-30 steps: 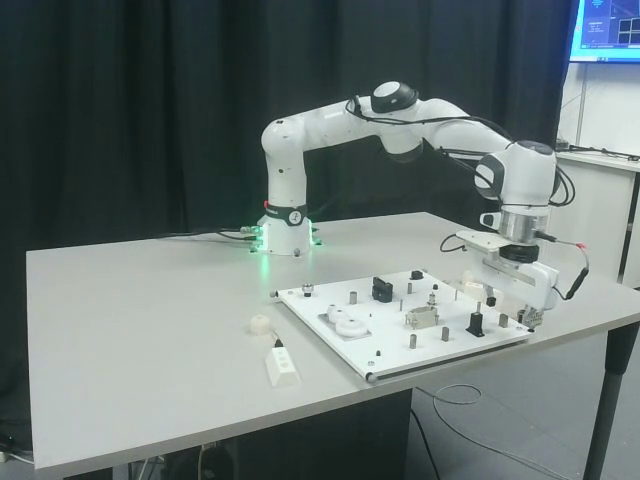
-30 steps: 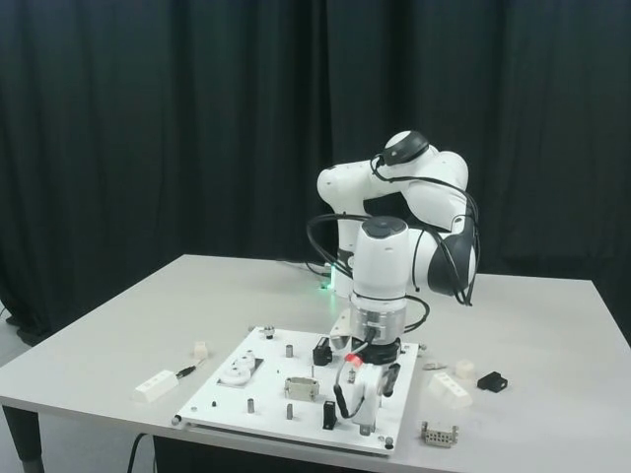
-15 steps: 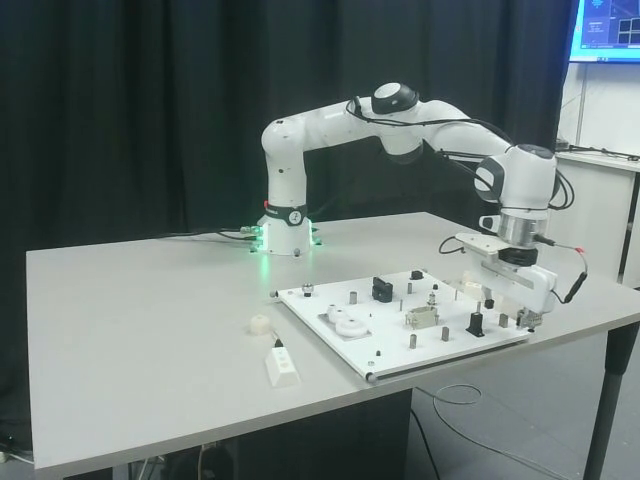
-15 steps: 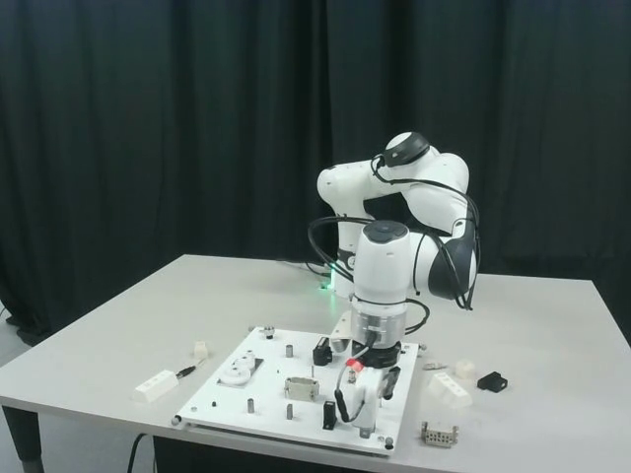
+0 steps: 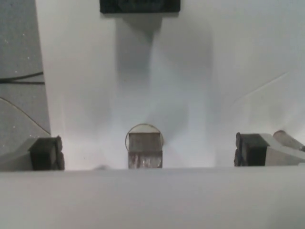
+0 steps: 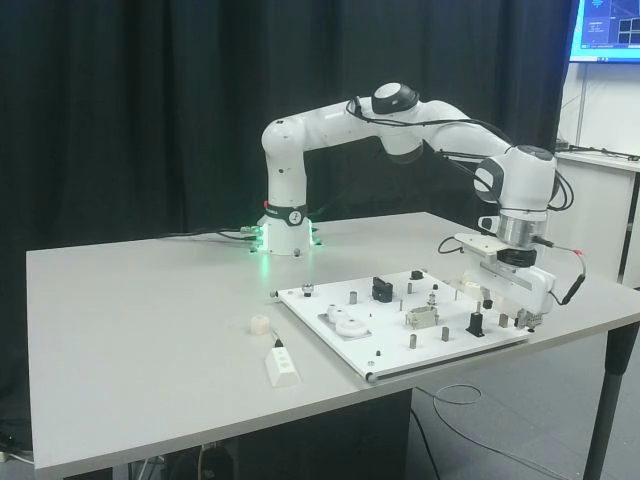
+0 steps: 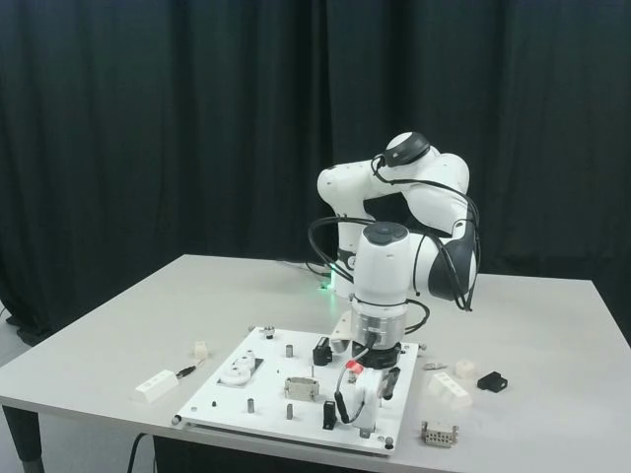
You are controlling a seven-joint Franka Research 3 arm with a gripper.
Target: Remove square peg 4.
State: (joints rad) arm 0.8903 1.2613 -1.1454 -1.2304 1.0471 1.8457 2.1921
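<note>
Gripper spread wide, both fingertips level with the white board and nothing between them but the peg. Square peg standing upright in its round seat, about midway between the two pads, touching neither. Seen from the room: gripper low over the far right part of the board, arm reaching out from its base at the back of the grey worktop; from the other side, gripper down near the front edge of the board. Judged from this: approach and lowering done, peg bracketed but not yet gripped, so the main work left — close on the peg, pull straight up out of the seat, carry clear. Peg hard to pick out in the room views, hidden by the gripper body. Further out, a black block elsewhere on the board, other small fittings dotted across it, and loose white pieces on the worktop beside the board, well apart from the gripper.
</note>
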